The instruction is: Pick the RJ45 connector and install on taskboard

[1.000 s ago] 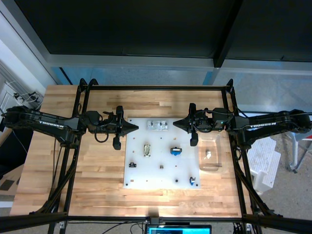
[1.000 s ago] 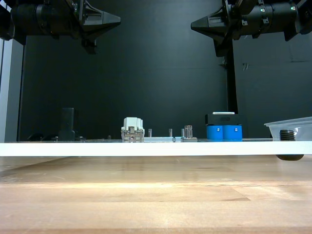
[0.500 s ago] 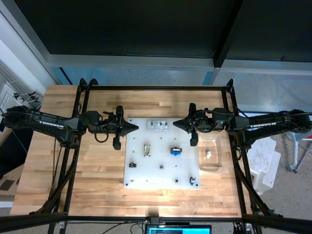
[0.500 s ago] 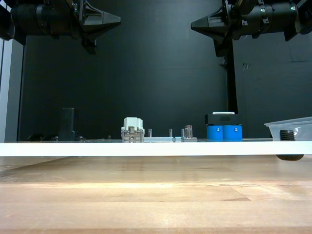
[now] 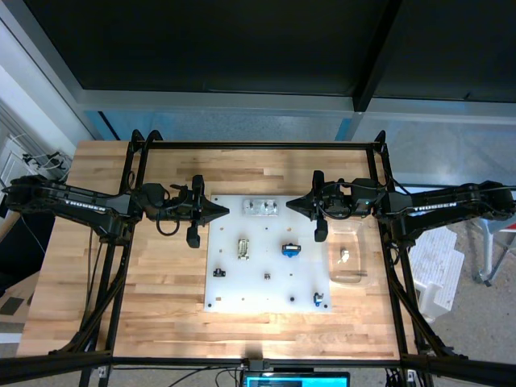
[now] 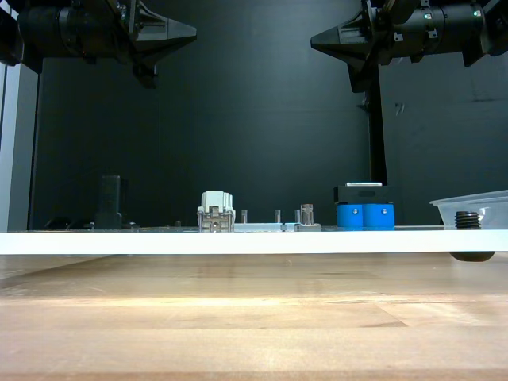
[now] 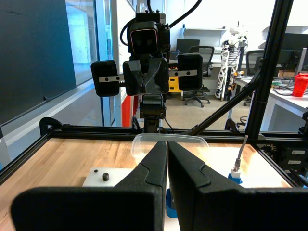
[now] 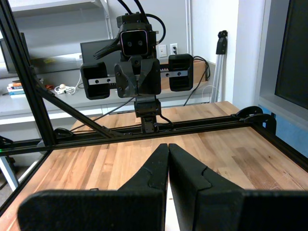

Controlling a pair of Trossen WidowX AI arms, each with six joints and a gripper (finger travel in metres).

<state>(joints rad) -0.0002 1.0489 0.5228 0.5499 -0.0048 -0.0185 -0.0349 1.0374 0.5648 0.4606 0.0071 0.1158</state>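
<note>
The connector (image 7: 236,165) stands upright in the small blue jack (image 7: 234,177), its grey cable rising straight up, as the left wrist view shows. In the high view the jack (image 5: 320,300) sits at the white board's (image 5: 242,292) near right corner with a greyish piece on top. The clear tray (image 5: 359,277) holds only the pale white block (image 5: 345,255). My left gripper (image 5: 222,211) hovers high over the board's far left edge, shut and empty. My right gripper (image 5: 290,204) hovers high over the far right edge, also shut with nothing in it.
On the board stand a blue part (image 5: 290,249), a white-grey socket (image 5: 242,247), a silver fitting (image 5: 260,208) and small black pieces. A black frame (image 5: 258,146) rings the wooden table. Both arms hang well above the board in the low view.
</note>
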